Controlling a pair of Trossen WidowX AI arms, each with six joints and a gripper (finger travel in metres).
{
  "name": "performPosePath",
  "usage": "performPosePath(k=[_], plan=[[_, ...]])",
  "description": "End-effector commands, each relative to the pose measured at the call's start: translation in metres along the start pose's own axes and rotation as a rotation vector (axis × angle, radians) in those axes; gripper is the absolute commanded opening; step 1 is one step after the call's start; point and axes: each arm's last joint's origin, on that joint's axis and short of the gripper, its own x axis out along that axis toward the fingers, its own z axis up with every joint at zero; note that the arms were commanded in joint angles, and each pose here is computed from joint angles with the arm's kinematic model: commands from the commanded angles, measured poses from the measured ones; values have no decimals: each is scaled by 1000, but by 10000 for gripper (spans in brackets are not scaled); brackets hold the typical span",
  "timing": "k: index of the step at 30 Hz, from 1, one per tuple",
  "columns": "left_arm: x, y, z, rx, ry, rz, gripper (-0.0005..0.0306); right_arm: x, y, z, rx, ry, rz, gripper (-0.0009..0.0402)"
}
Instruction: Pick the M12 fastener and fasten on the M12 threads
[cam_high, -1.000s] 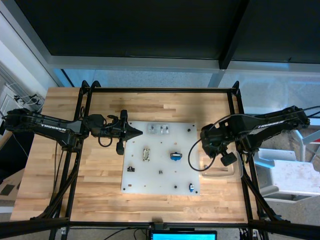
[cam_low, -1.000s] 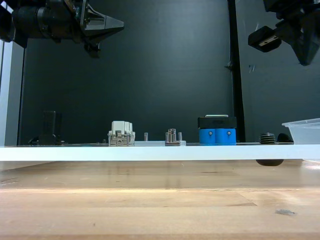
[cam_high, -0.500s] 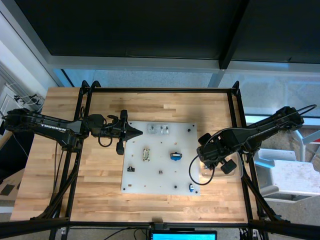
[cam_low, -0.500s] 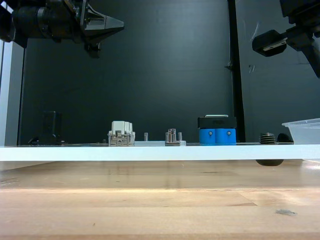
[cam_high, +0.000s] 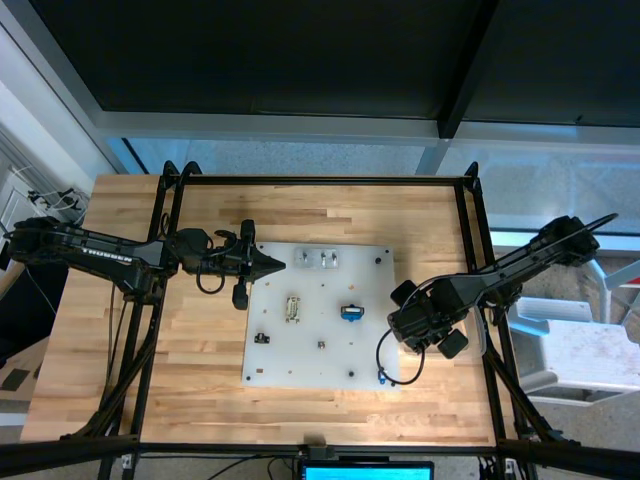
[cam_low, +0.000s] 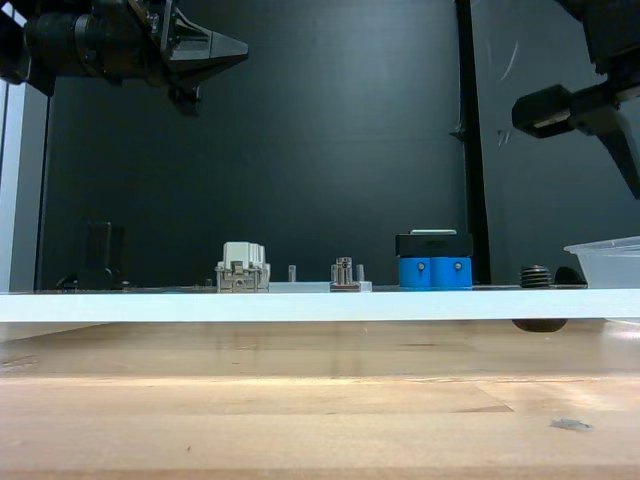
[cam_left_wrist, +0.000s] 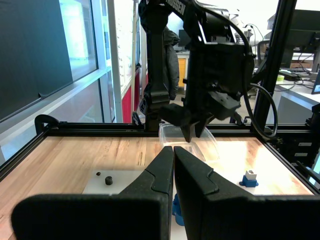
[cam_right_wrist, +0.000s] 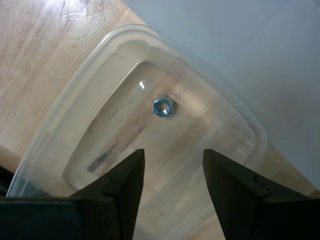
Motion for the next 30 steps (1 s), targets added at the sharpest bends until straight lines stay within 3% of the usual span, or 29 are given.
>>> performPosePath(k=[1, 12, 19, 30], plan=[[0, 0, 0, 0, 0, 0, 0, 6, 1, 3, -1, -10, -3, 185], [0, 0, 0, 0, 0, 0, 0, 28, 10, 1, 37, -25, -7, 189], [0, 0, 0, 0, 0, 0, 0, 38, 12, -1, 27, -30, -33, 193], [0, 0, 0, 0, 0, 0, 0, 51, 12, 4, 13, -20, -33, 225]])
